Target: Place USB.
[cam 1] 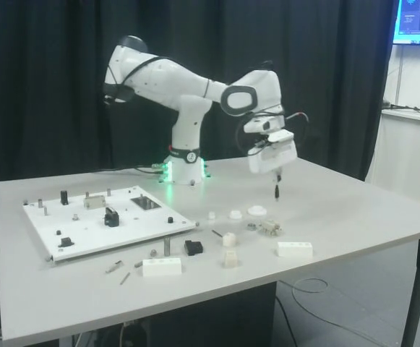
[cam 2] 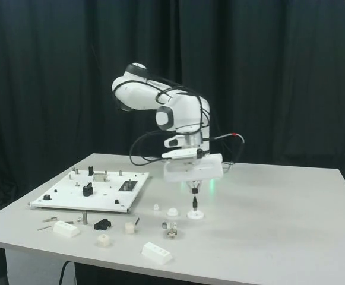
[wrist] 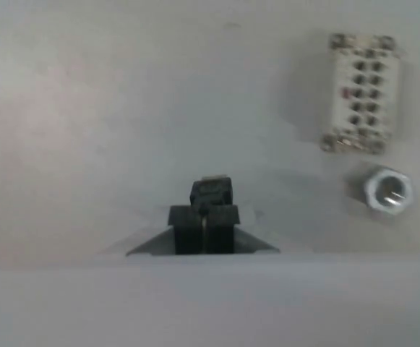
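While the gripper (wrist: pixel 203 217) hangs above the table (cam 1: pixel 340 202), fingers clamped on the USB (wrist: pixel 211 189), the step in hand looks like carry-and-place, so the job is mostly keeping the plug square on the way down.

How I'd do it:
- Keep the plug vertical, as it hangs in both room views. Any tilt will probably jam it at the port mouth.
- If the target is on the white board (cam 1: pixel 108 217), that's well apart from the gripper, over on the far side of the loose parts. Travel at height and descend only once over the spot.
- Can't tell from these views which feature on the board is the USB port. The dark rectangular recess (cam 1: pixel 146 203) is my guess, nothing more.
- Go slow on the last bit and release only once the plug is seated or resting.

Where the plug is: pinched between the fingertips, its free end poking out below them, in the air and not touching the table. In the wrist view, the multi-pin connector block (wrist: pixel 360 92) and a metal nut (wrist: pixel 387 191) lie on the table off to one side, apart from the plug. In the second room view it hangs just above a small white disc (cam 2: pixel 195 214), so watch that on any early descent.
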Tool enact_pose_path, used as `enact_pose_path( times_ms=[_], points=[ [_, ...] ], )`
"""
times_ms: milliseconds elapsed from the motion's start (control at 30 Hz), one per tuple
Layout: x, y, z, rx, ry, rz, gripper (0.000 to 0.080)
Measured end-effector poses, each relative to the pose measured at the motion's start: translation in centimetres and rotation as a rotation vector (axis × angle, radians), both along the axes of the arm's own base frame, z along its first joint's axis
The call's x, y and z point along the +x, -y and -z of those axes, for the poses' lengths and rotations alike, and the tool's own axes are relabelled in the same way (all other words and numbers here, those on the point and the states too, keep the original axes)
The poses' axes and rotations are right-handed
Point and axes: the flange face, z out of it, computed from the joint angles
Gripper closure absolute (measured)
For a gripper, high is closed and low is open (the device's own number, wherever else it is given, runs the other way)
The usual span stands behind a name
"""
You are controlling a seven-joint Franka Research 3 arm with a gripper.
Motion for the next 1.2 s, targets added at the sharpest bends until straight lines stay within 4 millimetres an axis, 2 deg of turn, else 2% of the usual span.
enact_pose_path(
  times_ms=[367,733,767,900,933,1100,1133,1200],
  points=[
    [1.0,-3.3,1.7,-0.039,-0.005,0.013,0.0793],
    [1.3,-4.2,2.8,-0.062,-0.006,0.008,0.0793],
    [1.3,-4.2,2.8,-0.062,-0.007,0.009,0.0757],
    [1.4,-4.2,2.9,-0.066,-0.010,0.011,0.0757],
    [1.4,-4.2,2.9,-0.067,-0.010,0.011,0.0494],
    [1.5,-4.3,2.9,-0.071,-0.011,0.010,0.0494],
    [1.5,-4.4,2.9,-0.071,-0.011,0.009,0.0145],
    [1.5,-4.4,2.9,-0.072,-0.011,0.009,0.0145]
  ],
)
